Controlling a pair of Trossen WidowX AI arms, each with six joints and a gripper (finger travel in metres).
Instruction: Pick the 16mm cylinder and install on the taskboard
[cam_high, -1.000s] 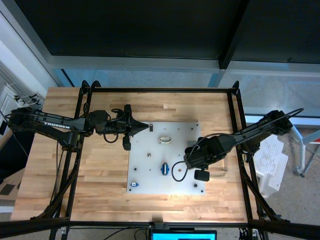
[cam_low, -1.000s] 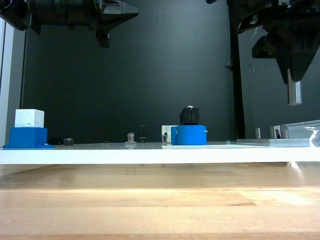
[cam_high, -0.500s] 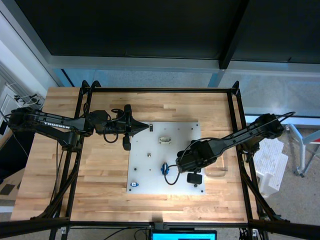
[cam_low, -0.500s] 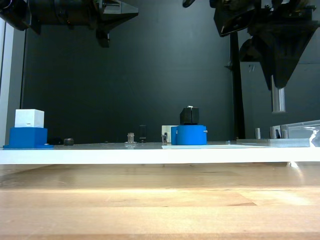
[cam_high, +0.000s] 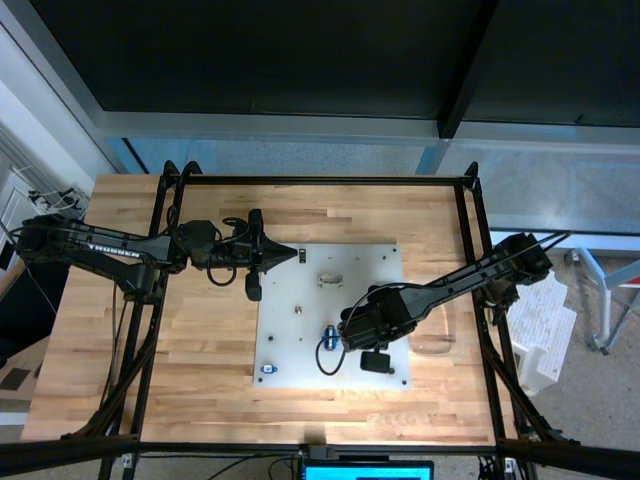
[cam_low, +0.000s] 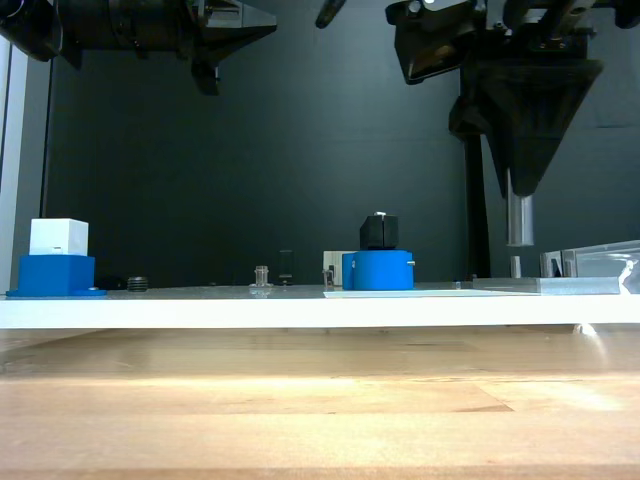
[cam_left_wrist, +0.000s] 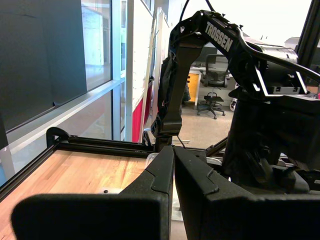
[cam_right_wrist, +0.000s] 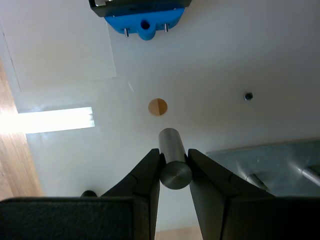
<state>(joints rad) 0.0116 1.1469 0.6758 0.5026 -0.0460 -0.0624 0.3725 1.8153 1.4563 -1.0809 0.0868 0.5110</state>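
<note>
Taskboard (cam_high: 290, 340) under right end effector's (cam_right_wrist: 173, 156) cylinder (cam_low: 518, 220); left (cam_high: 290, 252) aloft.

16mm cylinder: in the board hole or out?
Out. Right gripper holds the 16mm cylinder upright above the taskboard, gap visible beneath; the hole shows empty. Left gripper hangs shut over the board's far-left corner.
</note>
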